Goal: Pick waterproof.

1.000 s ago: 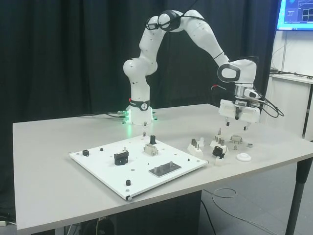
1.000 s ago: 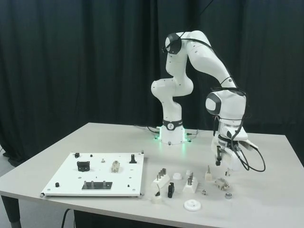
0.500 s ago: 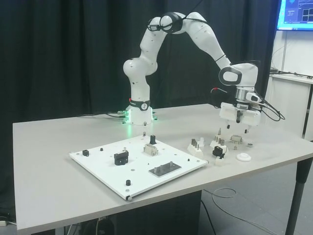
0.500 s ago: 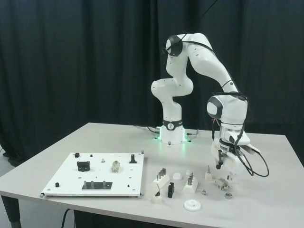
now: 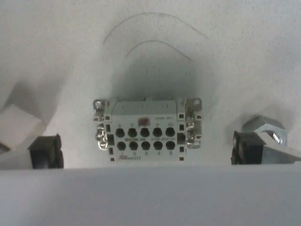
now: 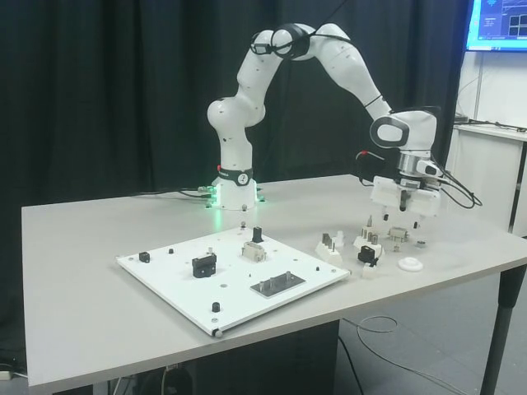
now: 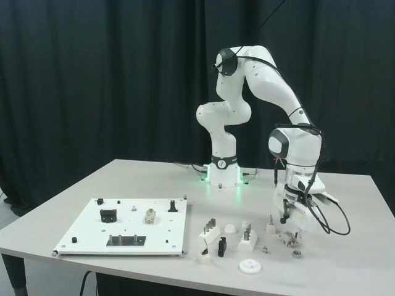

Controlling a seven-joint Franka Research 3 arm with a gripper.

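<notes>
The grey tabletop (image 6: 99, 271) holds a white board (image 6: 177, 288) on the left. The white arm (image 6: 346, 70) reaches to the right. Its hand (image 5: 146, 151) hangs just above the waterproof plug (image 5: 146, 131), fingers (image 5: 47, 151) spread wide on each side, not touching. The plug lies flat on the tabletop, among small parts.

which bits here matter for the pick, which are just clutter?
In play:
connector, lying between the fingertips
gripper, open

Lying about:
white board with its fittings
white gear
white blocks
nut
</notes>
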